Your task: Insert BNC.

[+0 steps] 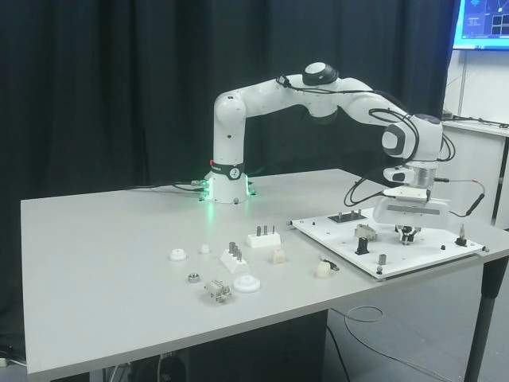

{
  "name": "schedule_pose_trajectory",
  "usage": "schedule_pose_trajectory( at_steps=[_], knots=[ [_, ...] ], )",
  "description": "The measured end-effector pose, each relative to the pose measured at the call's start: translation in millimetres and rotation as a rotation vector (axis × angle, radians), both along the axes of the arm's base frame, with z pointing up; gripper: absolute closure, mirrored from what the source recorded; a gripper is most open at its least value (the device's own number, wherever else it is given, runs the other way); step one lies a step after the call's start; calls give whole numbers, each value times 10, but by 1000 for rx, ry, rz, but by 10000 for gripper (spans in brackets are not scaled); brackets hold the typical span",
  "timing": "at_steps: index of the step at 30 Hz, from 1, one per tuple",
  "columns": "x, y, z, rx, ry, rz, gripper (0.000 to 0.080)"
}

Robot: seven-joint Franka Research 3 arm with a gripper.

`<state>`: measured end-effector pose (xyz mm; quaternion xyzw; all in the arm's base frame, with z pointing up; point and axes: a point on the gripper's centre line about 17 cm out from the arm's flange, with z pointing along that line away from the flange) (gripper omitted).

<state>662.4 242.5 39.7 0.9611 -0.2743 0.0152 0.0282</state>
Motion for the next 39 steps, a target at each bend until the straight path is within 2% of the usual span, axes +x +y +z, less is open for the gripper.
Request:
schedule_pose_trajectory(
  at_steps=[39],
  knots=[
    [2, 1, -4, 2, -2, -11, 677]
  ],
)
